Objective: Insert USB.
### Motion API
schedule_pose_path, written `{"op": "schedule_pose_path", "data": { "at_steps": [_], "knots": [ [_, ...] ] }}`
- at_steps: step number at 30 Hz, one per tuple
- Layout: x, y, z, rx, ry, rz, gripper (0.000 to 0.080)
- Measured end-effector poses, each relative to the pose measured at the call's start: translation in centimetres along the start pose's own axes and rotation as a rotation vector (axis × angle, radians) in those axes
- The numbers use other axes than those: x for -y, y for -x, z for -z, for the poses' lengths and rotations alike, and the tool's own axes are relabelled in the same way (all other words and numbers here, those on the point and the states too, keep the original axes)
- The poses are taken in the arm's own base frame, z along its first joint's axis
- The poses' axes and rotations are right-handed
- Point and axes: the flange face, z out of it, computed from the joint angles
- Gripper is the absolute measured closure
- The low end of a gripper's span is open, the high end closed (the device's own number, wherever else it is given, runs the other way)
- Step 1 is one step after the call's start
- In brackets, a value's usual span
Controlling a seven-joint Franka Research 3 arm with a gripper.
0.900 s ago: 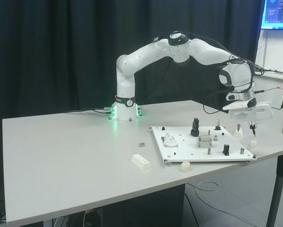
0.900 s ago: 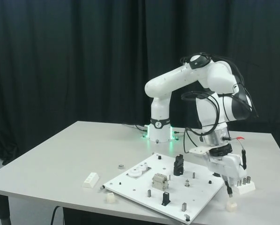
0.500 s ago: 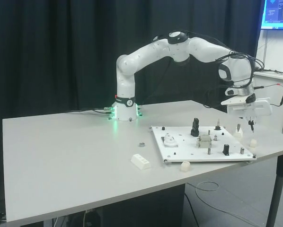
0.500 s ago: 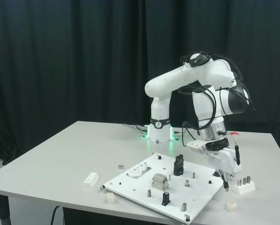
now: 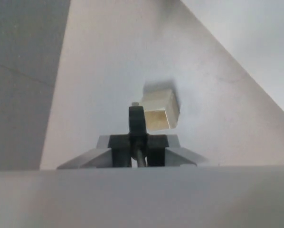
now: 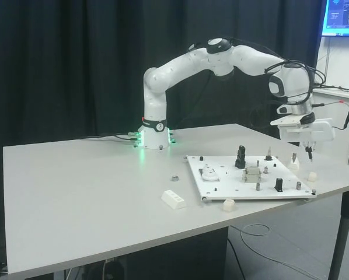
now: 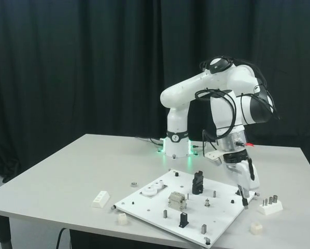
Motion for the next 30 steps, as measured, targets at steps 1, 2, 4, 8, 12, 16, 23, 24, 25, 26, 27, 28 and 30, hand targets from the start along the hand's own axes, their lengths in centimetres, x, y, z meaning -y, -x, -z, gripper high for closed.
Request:
{"op": "schedule_pose_path", "data": {
  "at_steps": [1,2,4,8,12,16,23,24,25,26,27,28,30],
  "knots": [
    [0.1,-0.1,0.1,0.000,-0.001,-0.012,0.0738],
    [0.2,-0.1,0.2,0.000,-0.002,-0.022,0.0738],
    [0.4,-0.2,0.4,-0.001,-0.003,-0.039,0.0738],
    [0.9,-0.5,0.8,-0.003,-0.009,-0.089,0.0738],
    [1.5,-1.0,1.3,-0.019,-0.023,-0.159,0.0738],
    [2.2,-1.6,1.9,-0.040,-0.043,-0.204,0.0738],
    [4.2,-3.1,3.4,-0.074,-0.087,-0.286,0.0738],
    [4.6,-3.3,3.5,-0.078,-0.093,-0.300,0.0738],
    [4.9,-3.6,3.7,-0.083,-0.100,-0.314,0.0738],
    [5.3,-3.8,3.9,-0.086,-0.106,-0.328,0.0738],
    [5.7,-4.1,4.0,-0.089,-0.111,-0.339,0.0738],
    [6.0,-4.3,4.1,-0.091,-0.114,-0.348,0.0738],
    [6.7,-4.8,4.4,-0.094,-0.122,-0.366,0.0738]
  ]
}}
